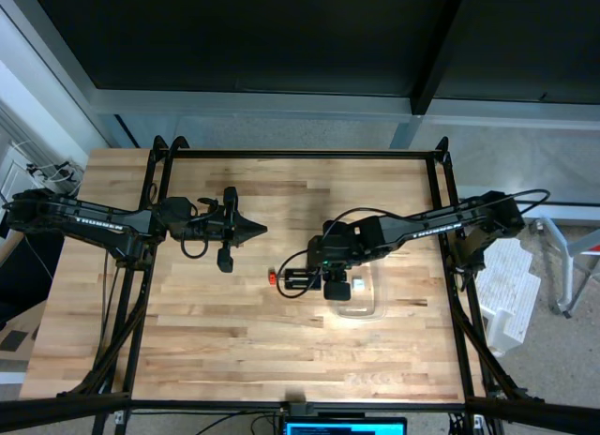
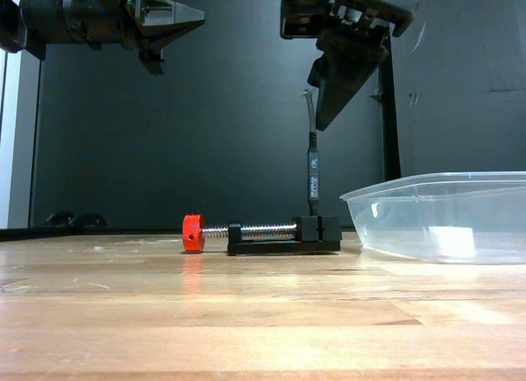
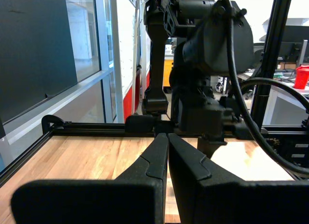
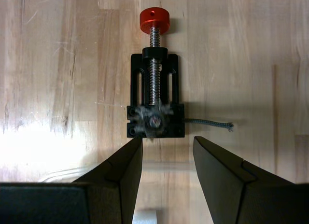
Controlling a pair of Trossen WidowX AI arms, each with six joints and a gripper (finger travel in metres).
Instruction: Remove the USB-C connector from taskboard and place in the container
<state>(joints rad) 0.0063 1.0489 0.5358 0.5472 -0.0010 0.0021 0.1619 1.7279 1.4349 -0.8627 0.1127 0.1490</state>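
Evidently pre-grasp: spread right hand [image 4: 165, 143] hovers over the USB-C connector [image 2: 313, 172] upright in the taskboard [image 2: 283, 237] (left hand [image 3: 167, 137], pressed together, parked at its ten o'clock); next, descend, pinch.

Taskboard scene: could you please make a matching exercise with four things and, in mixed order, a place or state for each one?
Things:
1. USB-C connector
2. container
3. left gripper
4. right gripper

States:
A. open, above the taskboard
B. shut, raised, away from the taskboard
C. standing upright in the taskboard
D. resting beside the taskboard

Pairs: 1-C, 2-D, 3-B, 4-A
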